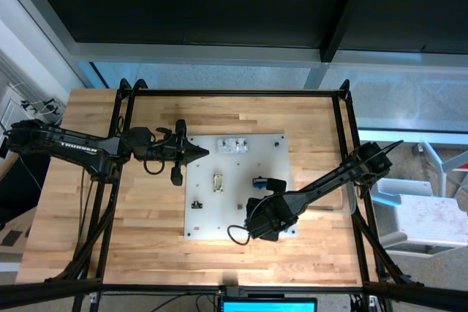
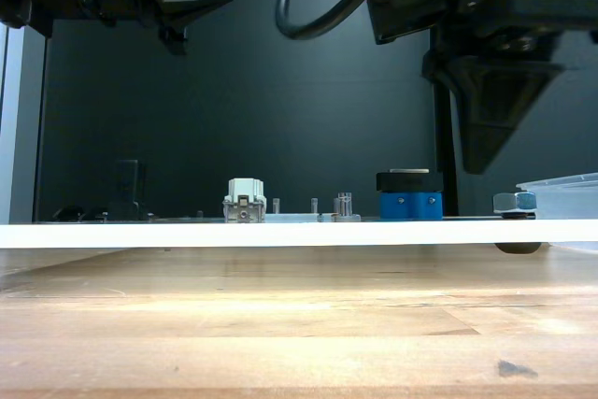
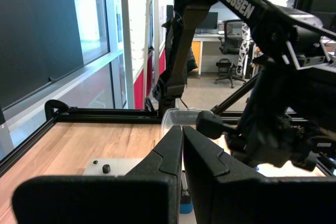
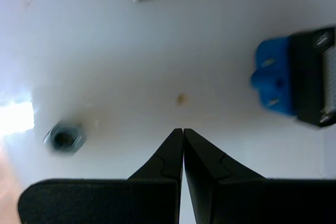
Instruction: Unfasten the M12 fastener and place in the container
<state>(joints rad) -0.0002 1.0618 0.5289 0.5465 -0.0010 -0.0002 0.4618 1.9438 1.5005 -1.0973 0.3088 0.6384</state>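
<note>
Above the desk [image 1: 146,231], the left gripper [image 1: 206,153] hangs high at the white board's [image 1: 219,213] 10 o'clock corner, jaws pressed together on nothing; the right gripper [image 4: 182,129] hovers over the board's 5 o'clock area, jaws closed and empty; the silver nut [image 4: 64,138] sits low on its stud, near the gripper's 3 o'clock in the low view; the clear container [image 2: 565,195] lies beyond, apart from the nut

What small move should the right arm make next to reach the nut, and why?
Probably slide the right gripper sideways over the silver nut: its jaws are shut on nothing above the white board, and the nut lies apart from them. The left gripper hangs shut over the board's far left.
</note>
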